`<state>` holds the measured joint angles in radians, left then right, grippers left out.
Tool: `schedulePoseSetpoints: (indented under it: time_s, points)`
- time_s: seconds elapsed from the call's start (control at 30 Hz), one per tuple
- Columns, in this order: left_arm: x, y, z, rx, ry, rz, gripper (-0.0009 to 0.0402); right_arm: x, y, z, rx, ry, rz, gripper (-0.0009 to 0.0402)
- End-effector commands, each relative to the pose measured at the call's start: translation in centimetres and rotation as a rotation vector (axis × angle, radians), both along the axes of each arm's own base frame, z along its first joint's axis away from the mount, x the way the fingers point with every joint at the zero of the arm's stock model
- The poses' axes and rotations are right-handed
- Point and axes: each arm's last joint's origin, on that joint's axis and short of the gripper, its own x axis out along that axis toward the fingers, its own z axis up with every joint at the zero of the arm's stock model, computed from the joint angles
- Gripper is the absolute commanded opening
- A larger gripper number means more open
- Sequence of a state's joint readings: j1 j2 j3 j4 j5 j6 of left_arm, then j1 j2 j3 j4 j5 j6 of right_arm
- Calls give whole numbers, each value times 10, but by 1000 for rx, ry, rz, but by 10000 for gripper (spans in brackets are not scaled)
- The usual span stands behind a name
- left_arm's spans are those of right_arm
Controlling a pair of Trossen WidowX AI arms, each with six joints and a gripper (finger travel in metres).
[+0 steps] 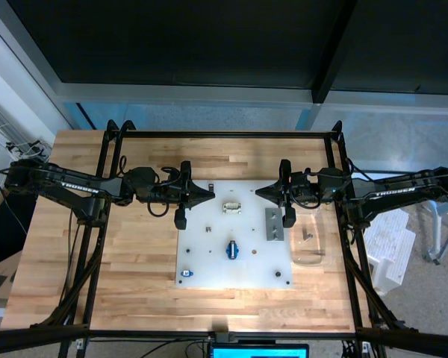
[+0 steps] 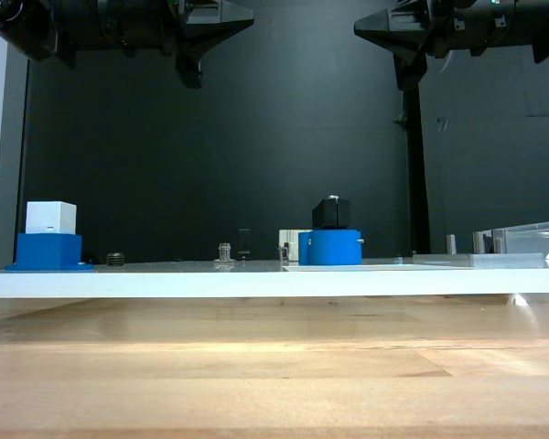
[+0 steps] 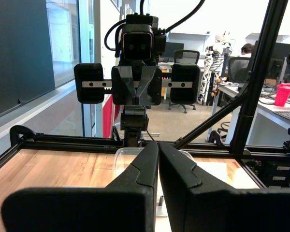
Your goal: Pick the 16mm cylinder and install on the taskboard
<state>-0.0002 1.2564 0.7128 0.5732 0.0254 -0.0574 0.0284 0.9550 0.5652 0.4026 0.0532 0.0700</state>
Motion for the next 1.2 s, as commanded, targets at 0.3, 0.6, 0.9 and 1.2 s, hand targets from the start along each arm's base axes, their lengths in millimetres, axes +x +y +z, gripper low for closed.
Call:
schedulePoseSetpoints:
  time_s: [0.3, 0.6, 0.9, 1.2]
  points:
    - [0, 0, 0, 0, 0, 0, 0, 0, 0, 0, 0, 1, -6, 0]
    - [0, 0, 0, 0, 0, 0, 0, 0, 0, 0, 0, 1, -7, 0]
    - [0, 0, 0, 0, 0, 0, 0, 0, 0, 0, 0, 1, -7, 0]
    - [0, 0, 0, 0, 0, 0, 0, 0, 1, 2, 35, 6, 30, 0]
